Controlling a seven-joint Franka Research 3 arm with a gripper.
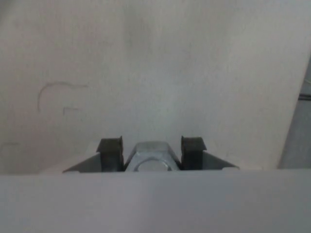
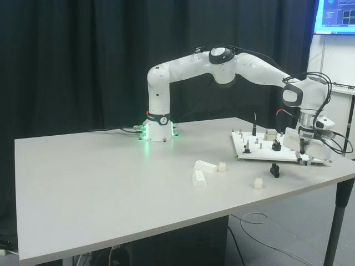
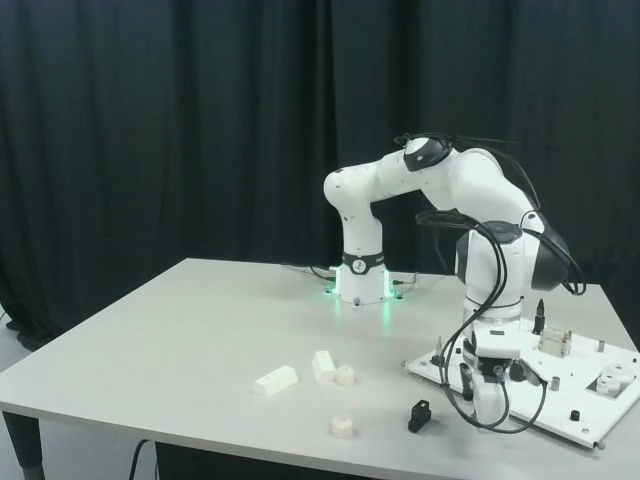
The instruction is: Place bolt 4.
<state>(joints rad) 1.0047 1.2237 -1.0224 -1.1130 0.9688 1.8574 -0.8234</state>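
Your gripper (image 1: 151,154) grips the bolt (image 1: 152,158) between both black fingers (image 1: 111,151). It hangs at the white board's (image 2: 260,155) front edge, near the table's (image 2: 111,177) corner.

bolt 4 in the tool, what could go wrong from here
1. The bolt sits between the fingers with only its head showing, so a tilted grip could jam it on insertion.
2. The tool hangs over the near edge of the white board; a drop could roll off the table.
3. Upright pegs on the board could catch the wrist cables.
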